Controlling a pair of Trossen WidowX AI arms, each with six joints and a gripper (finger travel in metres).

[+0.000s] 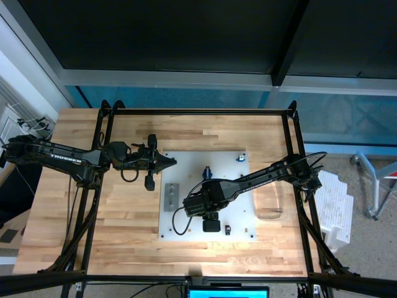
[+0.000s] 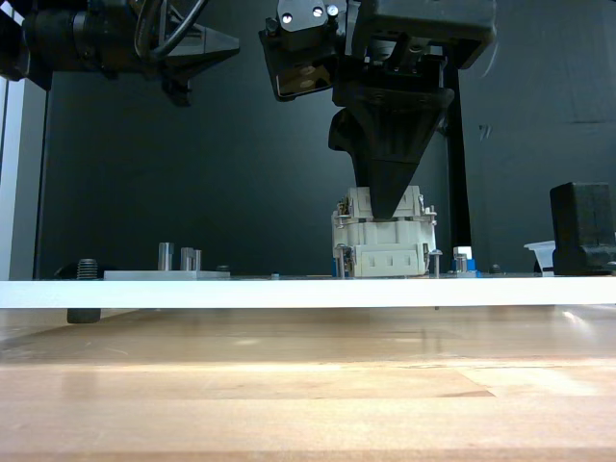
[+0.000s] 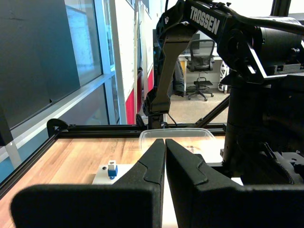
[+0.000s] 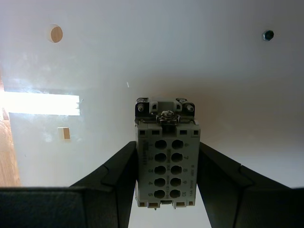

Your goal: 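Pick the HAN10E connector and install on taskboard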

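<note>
The HAN10E connector [image 4: 166,171], a beige block with two rows of round contact holes and a metal end with screws, stands upright on the white taskboard [image 4: 166,57]. My right gripper [image 4: 167,149] is shut on it, one finger pressing each long side. In the low view the right gripper [image 2: 390,197] comes straight down onto the connector [image 2: 382,245], whose base is at the level of the taskboard [image 2: 289,292]. From above, the right gripper [image 1: 211,220] covers the connector over the taskboard [image 1: 186,164]. My left gripper [image 1: 164,162] hovers shut beside the board's left edge, holding nothing.
A grey block [image 1: 170,197] with upright posts lies on the board's left part. A small blue part [image 1: 206,172] stands near the board's far side. A clear plastic tray [image 1: 270,202] sits right of the board. A small black block [image 2: 582,226] stands at the near right.
</note>
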